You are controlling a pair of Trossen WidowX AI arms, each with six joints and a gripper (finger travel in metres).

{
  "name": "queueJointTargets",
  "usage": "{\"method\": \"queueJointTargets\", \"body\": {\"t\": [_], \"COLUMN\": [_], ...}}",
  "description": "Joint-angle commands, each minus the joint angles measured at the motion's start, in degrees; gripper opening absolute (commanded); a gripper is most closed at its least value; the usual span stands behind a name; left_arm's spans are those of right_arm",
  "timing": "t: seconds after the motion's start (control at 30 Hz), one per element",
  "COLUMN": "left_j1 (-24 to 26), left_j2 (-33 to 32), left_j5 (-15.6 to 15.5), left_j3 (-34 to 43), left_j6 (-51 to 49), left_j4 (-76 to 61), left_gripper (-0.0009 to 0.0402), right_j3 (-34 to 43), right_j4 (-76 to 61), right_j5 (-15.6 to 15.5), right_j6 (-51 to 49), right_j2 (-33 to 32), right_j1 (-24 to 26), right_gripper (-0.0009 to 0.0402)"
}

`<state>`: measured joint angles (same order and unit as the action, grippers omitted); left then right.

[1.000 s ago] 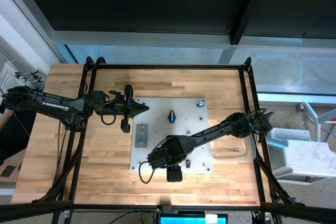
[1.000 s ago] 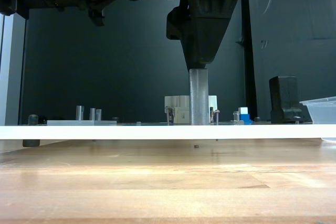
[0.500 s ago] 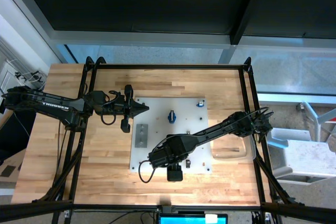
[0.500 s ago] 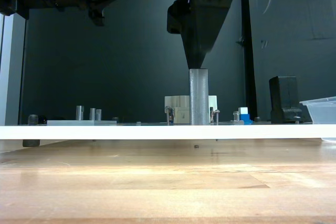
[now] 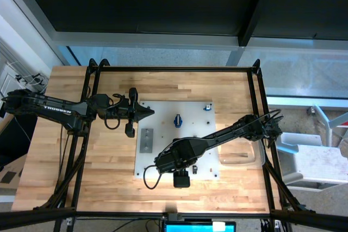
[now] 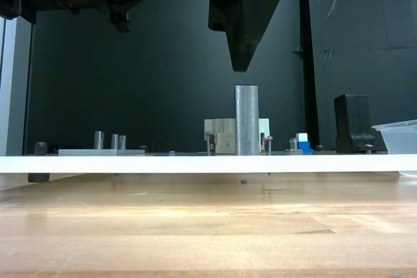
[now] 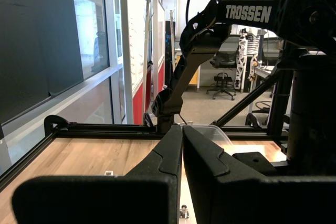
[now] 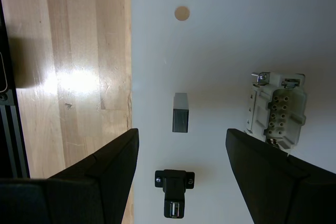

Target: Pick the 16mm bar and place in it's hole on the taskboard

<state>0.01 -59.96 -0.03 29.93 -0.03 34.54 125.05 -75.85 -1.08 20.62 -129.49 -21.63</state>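
Note:
The 16mm bar is a grey metal cylinder standing upright in the white taskboard, free of any gripper. How deep it sits I cannot tell. My right gripper hangs a short way above its top. The right wrist view looks straight down on the bar, with my right gripper open and its fingers wide apart on either side. In the high view my right gripper hides the bar. My left gripper hovers shut over the board's far left corner, with nothing in it.
A white connector, a black socket and a small round hole lie around the bar. A grey block with pegs sits at the board's left, a blue part further back, a clear tray at the right.
My right gripper has risen off the top of the bar, leaving a gap. The bar stays standing in the same spot. The left arm has not moved.

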Motion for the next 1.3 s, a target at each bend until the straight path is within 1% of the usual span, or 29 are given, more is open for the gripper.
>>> {"method": "queueJointTargets", "body": {"t": [0.03, 0.27, 0.33, 0.47, 0.5, 0.7, 0.9, 1.1, 1.13, 1.23, 1.3], "left_j1": [0.00, -0.02, 0.00, 0.00, -0.02, 0.00, 0.00, 0.00, 0.00, 0.00, -0.02], "left_j2": [-0.02, -0.02, -0.02, -0.02, -0.02, -0.02, -0.02, -0.13, -0.13, -0.13, -0.13], "left_j5": [0.02, 0.02, 0.02, 0.02, 0.02, 0.02, 0.02, 0.02, 0.02, 0.02, 0.02], "left_j3": [0.02, 0.02, 0.02, 0.02, 0.02, 0.02, 0.02, 0.02, 0.02, 0.02, 0.02], "left_j6": [0.00, 0.02, 0.00, 0.02, 0.02, 0.02, 0.00, 0.02, 0.00, 0.00, 0.02], "left_j4": [0.00, 0.00, 0.00, 0.00, 0.00, 0.00, 0.02, -0.02, 0.00, -0.02, 0.00], "left_gripper": [0.0000, 0.0000, 0.0000, 0.0000, 0.0000, 0.0000, 0.0000, 0.0000, 0.0000, 0.0000, 0.0000], "right_j3": [0.02, 0.00, 0.00, 0.00, 0.00, -0.66, -3.58, -4.17, -4.17, -4.17, -4.17], "right_j4": [0.04, 0.42, 1.18, 3.45, 3.54, 4.09, 5.03, 5.16, 5.11, 4.94, 4.96], "right_j5": [0.02, 0.02, -0.13, -1.18, -1.84, -1.70, -1.60, -1.44, -1.42, 0.04, 0.00], "right_j6": [-0.02, -0.02, 0.00, -0.33, -0.33, -0.63, -0.66, -1.01, -1.01, -1.03, -1.03], "right_j2": [-0.04, -0.13, -1.16, -2.80, -3.28, -4.13, -4.13, -3.98, -3.98, -3.87, -3.67], "right_j1": [0.00, 0.00, -0.02, -0.04, -0.04, 0.00, 0.00, 0.02, 0.07, 0.07, 0.09], "right_gripper": [0.0232, 0.0232, 0.0232, 0.0232, 0.0232, 0.0232, 0.0228, 0.0203, 0.0197, 0.0170, 0.0149]}}
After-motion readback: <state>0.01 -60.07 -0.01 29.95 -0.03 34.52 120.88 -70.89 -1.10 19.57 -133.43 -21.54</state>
